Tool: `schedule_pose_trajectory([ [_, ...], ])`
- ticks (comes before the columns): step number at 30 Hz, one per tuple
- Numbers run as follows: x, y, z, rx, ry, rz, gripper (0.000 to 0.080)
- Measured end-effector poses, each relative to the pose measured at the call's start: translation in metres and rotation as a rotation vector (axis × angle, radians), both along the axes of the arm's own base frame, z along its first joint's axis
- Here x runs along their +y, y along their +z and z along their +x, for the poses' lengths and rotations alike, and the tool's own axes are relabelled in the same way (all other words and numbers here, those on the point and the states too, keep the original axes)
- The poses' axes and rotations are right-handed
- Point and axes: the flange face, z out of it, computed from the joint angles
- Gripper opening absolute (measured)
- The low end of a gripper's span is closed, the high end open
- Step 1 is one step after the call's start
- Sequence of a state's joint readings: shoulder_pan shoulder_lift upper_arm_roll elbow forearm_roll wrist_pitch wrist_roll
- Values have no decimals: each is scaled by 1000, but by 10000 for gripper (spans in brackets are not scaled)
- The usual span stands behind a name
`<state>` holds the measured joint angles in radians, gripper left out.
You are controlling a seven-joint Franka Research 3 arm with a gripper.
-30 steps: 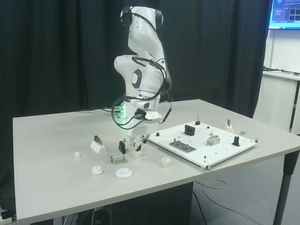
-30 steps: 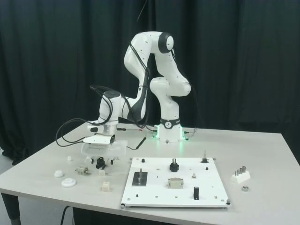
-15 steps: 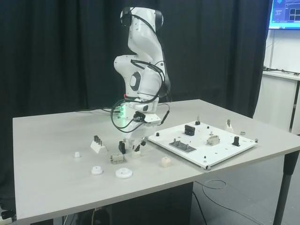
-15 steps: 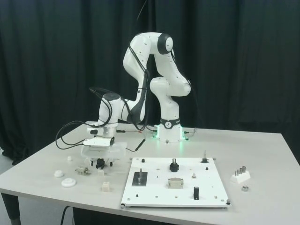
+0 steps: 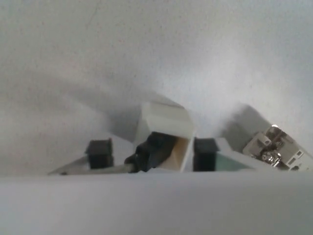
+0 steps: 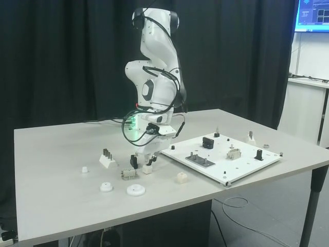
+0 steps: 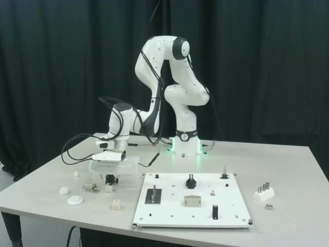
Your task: Pick USB.
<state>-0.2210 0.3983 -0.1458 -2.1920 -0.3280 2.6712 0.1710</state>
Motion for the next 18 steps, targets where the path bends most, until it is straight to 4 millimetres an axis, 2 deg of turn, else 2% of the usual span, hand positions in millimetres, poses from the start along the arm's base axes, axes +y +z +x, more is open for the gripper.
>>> schedule_pose_trajectory([
  [1,0,0,0,0,0,0,487],
  [2,0,0,0,-1,1,0,306],
  [7,2,1,1,-5,2,0,306],
  [8,2,2,2,-7,2,-1,142],
  [17,7,15,6,-24,-1,-7,142],
  [18,8,17,6,-24,0,-8,62],
])
